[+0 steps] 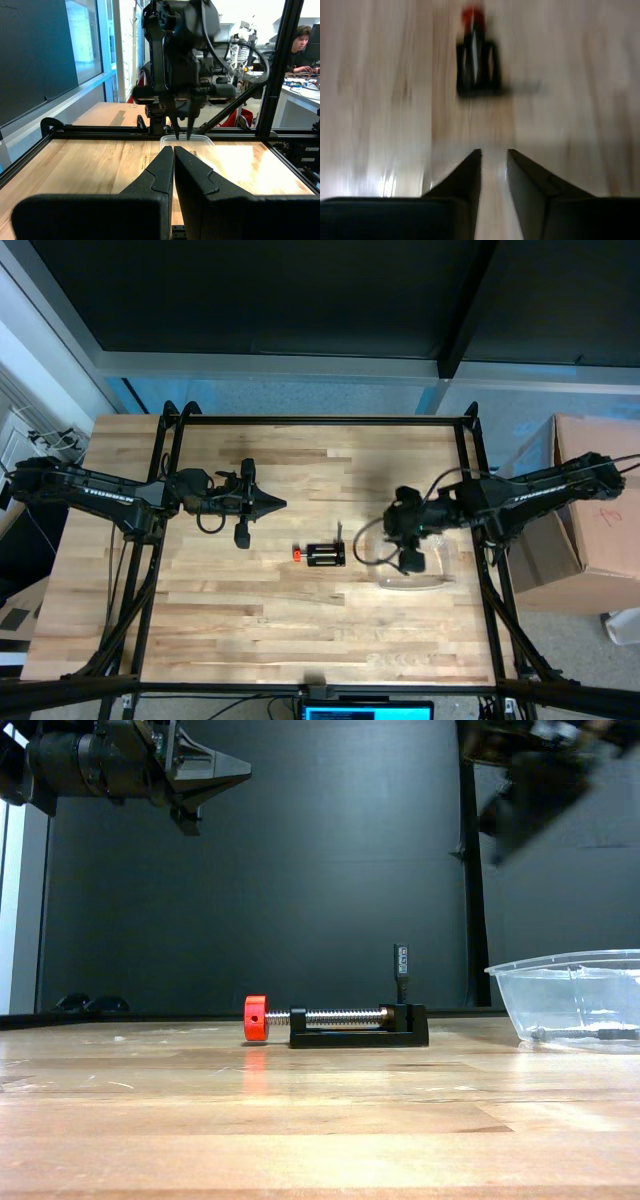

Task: Remove the USB-C connector from the USB-C receptacle and place in the container

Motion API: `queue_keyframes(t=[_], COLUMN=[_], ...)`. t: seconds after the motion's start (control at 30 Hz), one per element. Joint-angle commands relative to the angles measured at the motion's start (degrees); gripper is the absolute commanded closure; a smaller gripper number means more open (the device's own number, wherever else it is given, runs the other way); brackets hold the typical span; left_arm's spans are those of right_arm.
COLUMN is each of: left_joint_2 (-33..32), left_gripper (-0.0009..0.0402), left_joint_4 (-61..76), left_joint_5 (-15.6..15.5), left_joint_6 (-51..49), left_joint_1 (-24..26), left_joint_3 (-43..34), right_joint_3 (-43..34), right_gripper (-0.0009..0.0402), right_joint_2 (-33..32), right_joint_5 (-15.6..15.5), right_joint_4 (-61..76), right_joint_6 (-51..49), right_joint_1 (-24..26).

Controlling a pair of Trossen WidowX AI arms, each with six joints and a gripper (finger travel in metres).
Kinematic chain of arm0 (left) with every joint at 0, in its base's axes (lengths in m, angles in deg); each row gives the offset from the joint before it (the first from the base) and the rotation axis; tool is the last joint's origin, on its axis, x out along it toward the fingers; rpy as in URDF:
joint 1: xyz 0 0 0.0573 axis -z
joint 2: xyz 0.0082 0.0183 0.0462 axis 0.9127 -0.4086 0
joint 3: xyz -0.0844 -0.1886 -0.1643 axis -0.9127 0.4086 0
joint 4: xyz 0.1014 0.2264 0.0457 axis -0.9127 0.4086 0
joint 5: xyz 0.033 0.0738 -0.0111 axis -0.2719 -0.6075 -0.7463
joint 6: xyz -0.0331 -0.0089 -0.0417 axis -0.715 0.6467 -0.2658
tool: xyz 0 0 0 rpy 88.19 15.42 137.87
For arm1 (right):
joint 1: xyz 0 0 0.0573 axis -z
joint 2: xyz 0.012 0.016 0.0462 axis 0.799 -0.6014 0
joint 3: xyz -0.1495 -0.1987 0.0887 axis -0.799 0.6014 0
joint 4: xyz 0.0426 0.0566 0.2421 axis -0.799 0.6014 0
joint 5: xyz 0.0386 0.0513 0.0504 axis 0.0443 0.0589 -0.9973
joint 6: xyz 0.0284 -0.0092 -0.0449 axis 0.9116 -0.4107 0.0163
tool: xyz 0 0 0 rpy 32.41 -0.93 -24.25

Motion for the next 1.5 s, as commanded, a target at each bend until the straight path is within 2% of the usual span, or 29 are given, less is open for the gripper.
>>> queue_keyframes(t=[0.03, 0.27, 0.43, 0.73, 1.0, 1.5], left_joint_2=[0.0, 0.0, 0.0, 0.0, 0.0, 0.0], left_gripper=[0.0393, 0.0393, 0.0393, 0.0393, 0.0393, 0.0393], left_joint_4=[0.0, 0.0, 0.0, 0.0, 0.0, 0.0], left_joint_5=[0.0, 0.0, 0.0, 0.0, 0.0, 0.0], left_joint_6=[0.0, 0.0, 0.0, 0.0, 0.0, 0.0], left_joint_1=[0.0, 0.0, 0.0, 0.0, 0.0, 0.0], left_joint_3=[0.0, 0.0, 0.0, 0.0, 0.0, 0.0], right_joint_3=[0.3, 4.0, 9.5, 20.8, 25.0, 25.4], right_gripper=[0.0395, 0.0392, 0.0394, 0.0394, 0.0394, 0.0393], right_joint_2=[0.3, 3.2, 4.8, 5.2, 5.2, 5.2], right_joint_5=[-0.1, -1.2, -6.6, -8.1, -8.1, -8.0], right_joint_4=[-9.6, -30.2, -45.6, -68.4, -75.4, -75.9], right_joint_6=[-2.8, -7.5, -8.0, -7.4, -7.3, -7.1], right_joint_1=[2.7, 6.9, 9.4, 10.6, 10.6, 10.6])
